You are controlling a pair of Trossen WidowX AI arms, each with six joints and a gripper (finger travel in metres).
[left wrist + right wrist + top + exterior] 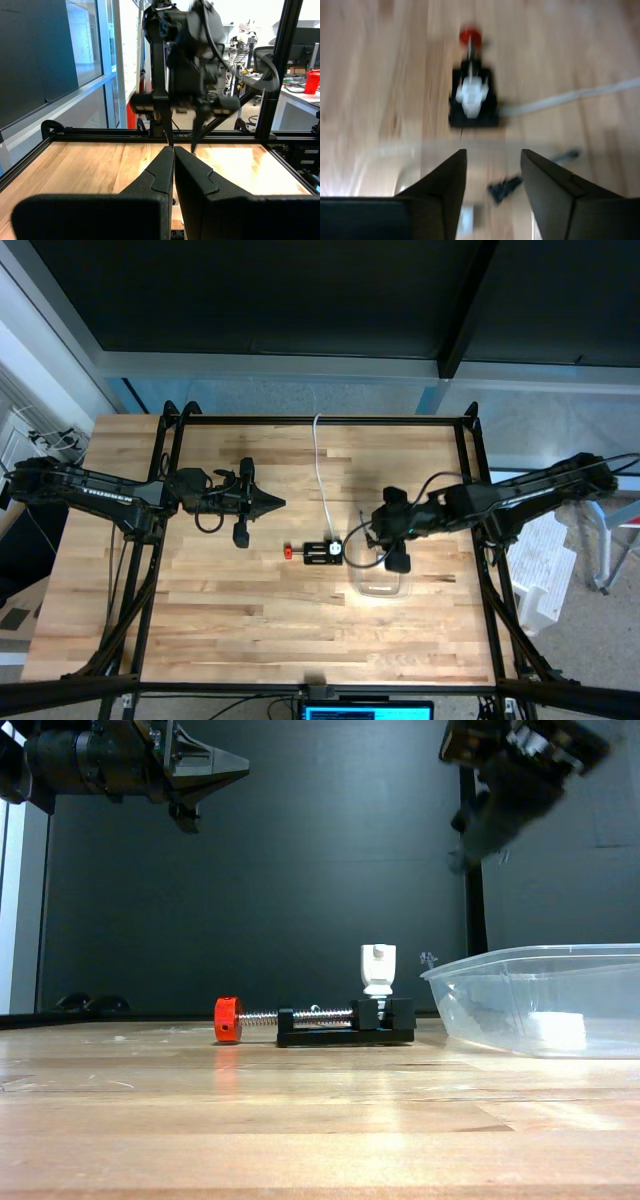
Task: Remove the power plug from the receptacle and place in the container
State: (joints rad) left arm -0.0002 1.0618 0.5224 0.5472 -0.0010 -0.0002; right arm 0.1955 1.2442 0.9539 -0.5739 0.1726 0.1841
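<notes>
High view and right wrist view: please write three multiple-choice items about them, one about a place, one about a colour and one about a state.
1. Where is the plug?
A) in the receptacle
B) in the container
C) in the left gripper

2. What colour is the knob of the vise?
A) red
B) blue
C) green

3. How is the right gripper?
A) shut on the plug
B) shut on the knob
C) open and empty

Answers:
1 B: the plug lies inside the container's walls, and the top of the receptacle is bare.
2 A: the knob at the end of the vise screw is red.
3 C: the right gripper hovers over the container with its fingers apart and nothing between them. The left gripper is shut, high over the table's left side.
</notes>
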